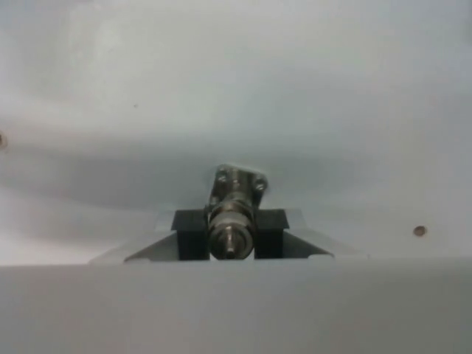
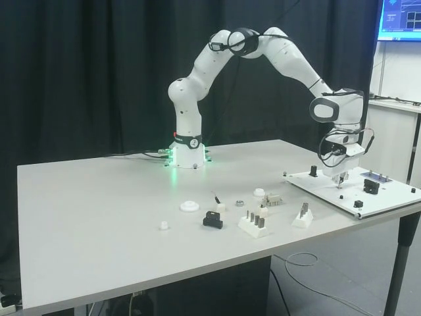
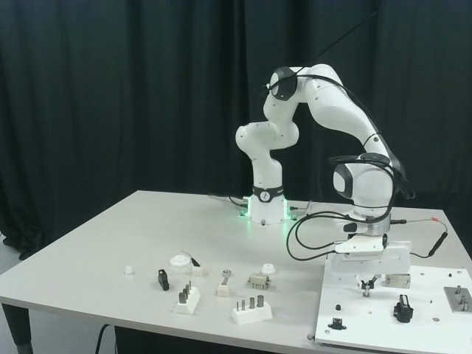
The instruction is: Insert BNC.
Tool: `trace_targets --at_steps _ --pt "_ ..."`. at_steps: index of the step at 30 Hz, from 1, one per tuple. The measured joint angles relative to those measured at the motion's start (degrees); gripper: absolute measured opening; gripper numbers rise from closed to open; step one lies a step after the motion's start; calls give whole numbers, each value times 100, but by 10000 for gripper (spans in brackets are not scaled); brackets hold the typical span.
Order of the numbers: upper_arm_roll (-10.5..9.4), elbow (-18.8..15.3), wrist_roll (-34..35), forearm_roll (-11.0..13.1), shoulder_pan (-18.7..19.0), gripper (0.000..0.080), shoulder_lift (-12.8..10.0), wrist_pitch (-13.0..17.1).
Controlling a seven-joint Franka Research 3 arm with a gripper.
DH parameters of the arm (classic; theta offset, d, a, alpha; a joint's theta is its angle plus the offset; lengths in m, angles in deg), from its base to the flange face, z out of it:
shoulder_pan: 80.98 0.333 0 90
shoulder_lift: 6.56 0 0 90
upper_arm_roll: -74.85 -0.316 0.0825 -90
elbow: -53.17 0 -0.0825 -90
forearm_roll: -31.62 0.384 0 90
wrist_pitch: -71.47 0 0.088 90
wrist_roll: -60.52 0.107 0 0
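Wrist view: tool [image 1: 231,247] clamped on BNC connector [image 1: 233,210], held low over white board [image 3: 391,313]

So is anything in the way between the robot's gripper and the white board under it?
Nothing visible. The gripper hangs just above the white board, holding the BNC connector, with only bare board showing beneath it.

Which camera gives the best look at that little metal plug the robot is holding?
The wrist view: the BNC connector sits centred between the gripper fingers, over the white board. Both room views show only a tiny speck under the gripper.
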Motion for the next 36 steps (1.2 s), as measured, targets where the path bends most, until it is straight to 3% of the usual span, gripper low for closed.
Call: trace_targets --at_steps 36 --pt "78 8 75 -11 122 127 -9 -29"
